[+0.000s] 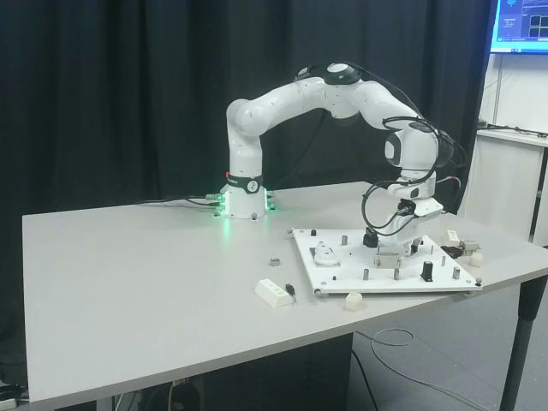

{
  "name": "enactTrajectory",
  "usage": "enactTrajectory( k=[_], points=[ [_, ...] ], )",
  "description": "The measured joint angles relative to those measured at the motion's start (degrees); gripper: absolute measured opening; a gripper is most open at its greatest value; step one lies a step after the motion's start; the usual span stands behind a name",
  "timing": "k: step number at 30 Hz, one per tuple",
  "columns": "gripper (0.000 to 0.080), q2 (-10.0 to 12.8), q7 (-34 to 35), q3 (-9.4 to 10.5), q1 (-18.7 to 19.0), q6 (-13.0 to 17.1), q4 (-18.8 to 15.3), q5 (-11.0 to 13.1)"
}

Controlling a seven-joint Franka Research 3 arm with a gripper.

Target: Remove BNC.

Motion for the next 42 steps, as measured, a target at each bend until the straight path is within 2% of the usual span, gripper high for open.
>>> enactTrajectory(
  k=[12, 33, 42],
  points=[
    [0.0134, 0.0, -4.8, -0.04, 0.1, 0.0, 0.1, -0.3],
    [0.0133, 0.0, -9.1, -0.47, 0.1, -0.8, 0.7, -1.4],
    [0.0133, 0.1, -9.6, -1.95, 0.1, -1.8, 1.9, -1.4]
  ],
)
